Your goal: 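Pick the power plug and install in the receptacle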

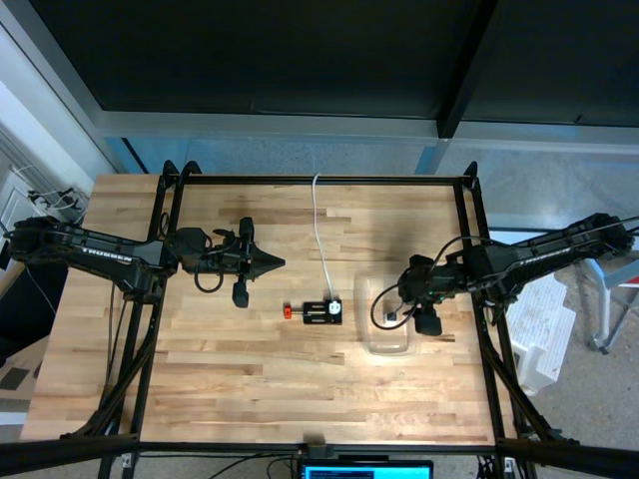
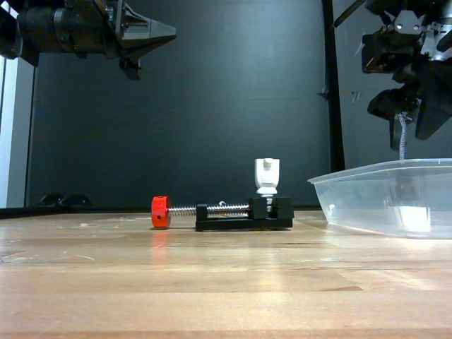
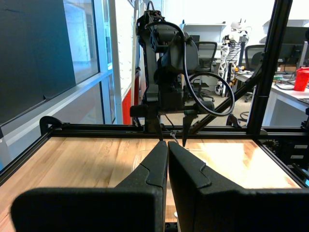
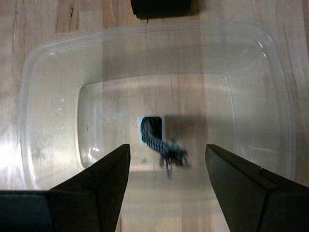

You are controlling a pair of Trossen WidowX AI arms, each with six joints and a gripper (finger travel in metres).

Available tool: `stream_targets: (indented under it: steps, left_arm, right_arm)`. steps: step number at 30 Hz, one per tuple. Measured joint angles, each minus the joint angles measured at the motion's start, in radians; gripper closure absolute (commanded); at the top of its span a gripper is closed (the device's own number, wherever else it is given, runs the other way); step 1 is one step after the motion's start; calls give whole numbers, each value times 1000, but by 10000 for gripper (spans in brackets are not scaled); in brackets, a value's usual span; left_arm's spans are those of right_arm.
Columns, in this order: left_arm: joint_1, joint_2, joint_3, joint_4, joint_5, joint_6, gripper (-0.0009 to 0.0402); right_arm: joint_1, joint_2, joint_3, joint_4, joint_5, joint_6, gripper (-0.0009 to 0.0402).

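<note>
Directly below the right gripper [image 4: 167, 146], fingers spread wide, the power plug [image 4: 158, 141] shows between them, inside the clear tray [image 4: 48, 106]. Just past the tray stands the receptacle [image 1: 325, 311]; well beyond it hangs the left gripper [image 3: 167, 143], fingers pressed together.

Grippers: we count two, the left gripper [image 1: 272, 263] at the middle left of the high view, the right gripper [image 1: 409, 317] at the middle right.
Power plug [image 4: 164, 146]: we see one.
Receptacle [image 1: 324, 311]: we see one.
Clear tray [image 1: 387, 350]: one.
Red knob [image 1: 288, 311]: one.
White cord [image 1: 320, 230]: one.
</note>
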Motion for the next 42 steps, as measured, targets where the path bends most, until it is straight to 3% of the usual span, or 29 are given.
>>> stream_targets:
  steps: [17,33,36,42]
  left_arm:
    - [0,0,0,0,0,0,393]
    - [0,0,0,0,0,0,393]
    - [0,0,0,0,0,0,393]
    - [0,0,0,0,0,0,393]
  right_arm:
    - [50,119,-20,110,19,25,177]
    - [59,171,-20,158,21,26,177]
    - [61,171,-20,159,44,26,177]
    - [64,171,-20,155,45,27,177]
